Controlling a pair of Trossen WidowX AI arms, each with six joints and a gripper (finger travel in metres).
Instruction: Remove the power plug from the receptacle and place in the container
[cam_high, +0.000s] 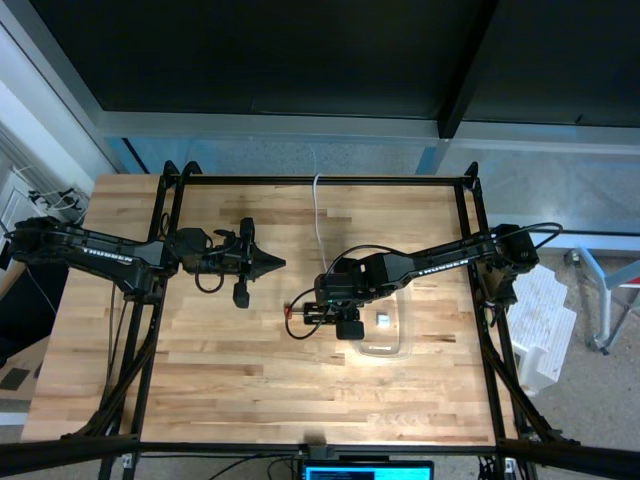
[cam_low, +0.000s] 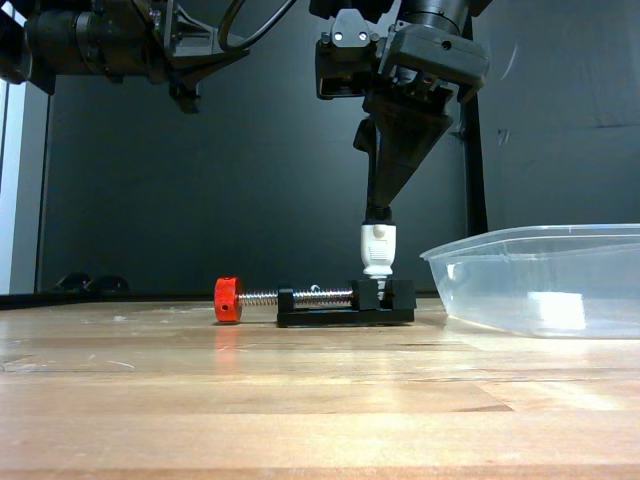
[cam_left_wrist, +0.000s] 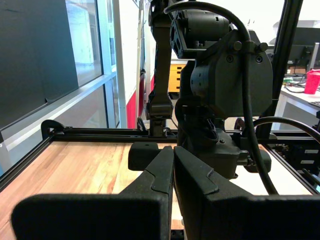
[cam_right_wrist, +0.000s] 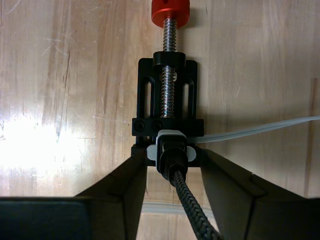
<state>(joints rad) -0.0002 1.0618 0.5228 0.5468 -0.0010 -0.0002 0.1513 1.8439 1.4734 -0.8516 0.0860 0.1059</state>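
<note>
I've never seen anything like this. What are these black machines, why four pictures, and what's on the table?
Two robot arms stand at a wooden table. One picture looks down from above, one looks level along the tabletop, and two come from cameras on the arms' wrists. The left end effector hangs shut above the table's left side. The right end effector is open, its fingers either side of a small black power plug seated in a white receptacle, which sits in a black vise with a red knob. A clear container sits beside it. Nothing is held yet.
</note>
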